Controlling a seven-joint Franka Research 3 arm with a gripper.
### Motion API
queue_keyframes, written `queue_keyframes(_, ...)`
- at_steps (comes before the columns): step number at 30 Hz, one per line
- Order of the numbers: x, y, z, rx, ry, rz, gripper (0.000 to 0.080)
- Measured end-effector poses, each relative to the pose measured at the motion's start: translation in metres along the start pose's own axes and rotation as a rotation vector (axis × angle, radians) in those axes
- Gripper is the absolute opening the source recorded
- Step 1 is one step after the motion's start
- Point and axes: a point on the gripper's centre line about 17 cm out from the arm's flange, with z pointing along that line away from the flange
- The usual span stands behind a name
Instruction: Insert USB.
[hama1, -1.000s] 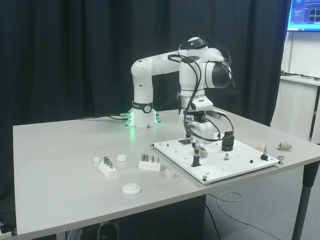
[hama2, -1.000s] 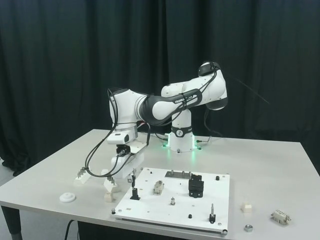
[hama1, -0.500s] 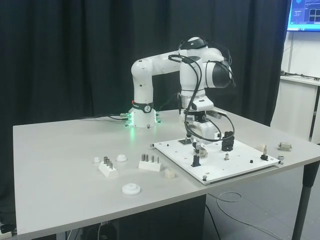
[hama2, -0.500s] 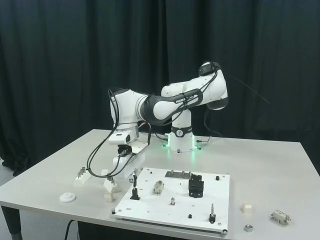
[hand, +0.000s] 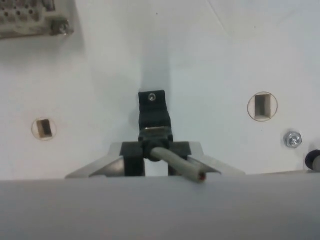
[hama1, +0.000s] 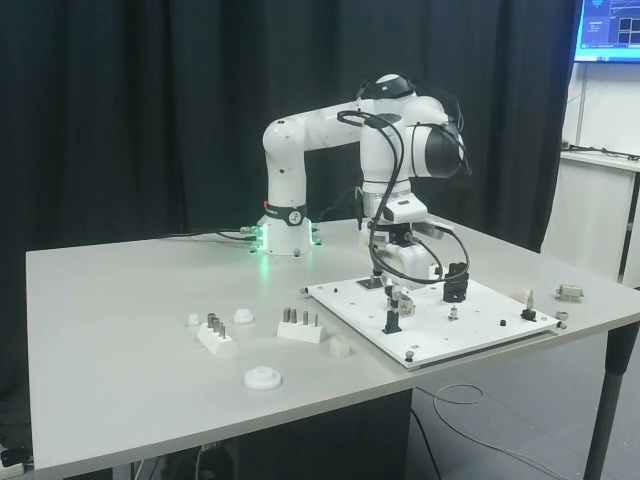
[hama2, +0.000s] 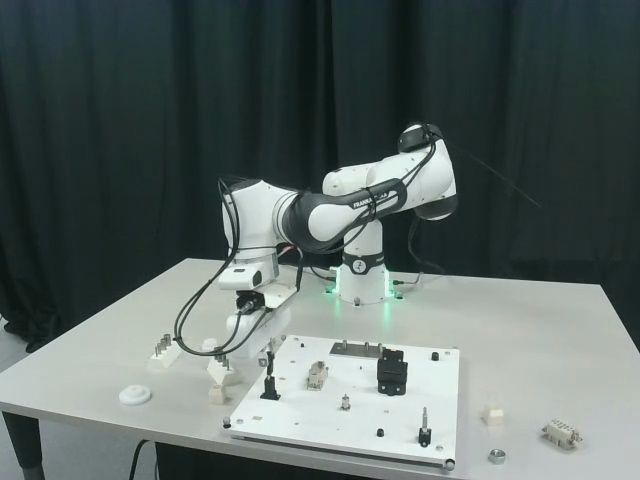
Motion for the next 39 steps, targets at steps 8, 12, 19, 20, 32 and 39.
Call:
queue_keyframes(8,-0.0018,0.0001,-0.0002,-0.003,-0.003,0.0,0.0095)
queue_keyframes(12,-0.0026,0.0,-0.0002,-0.004,-0.004,0.001,0.0095)
queue_keyframes(19,-0.0026,0.0001,-0.0002,-0.004,-0.004,0.001,0.0095)
queue_keyframes(20,-0.0024,0.0001,-0.0002,-0.004,-0.003,0.001,0.0095)
queue_keyframes(32,-0.0027,0.0009,0.004,-0.013,0.001,0.007,0.0095)
queue_keyframes(39,-0.0039,0.0012,0.0059,-0.018,0.0,0.01,0.0095)
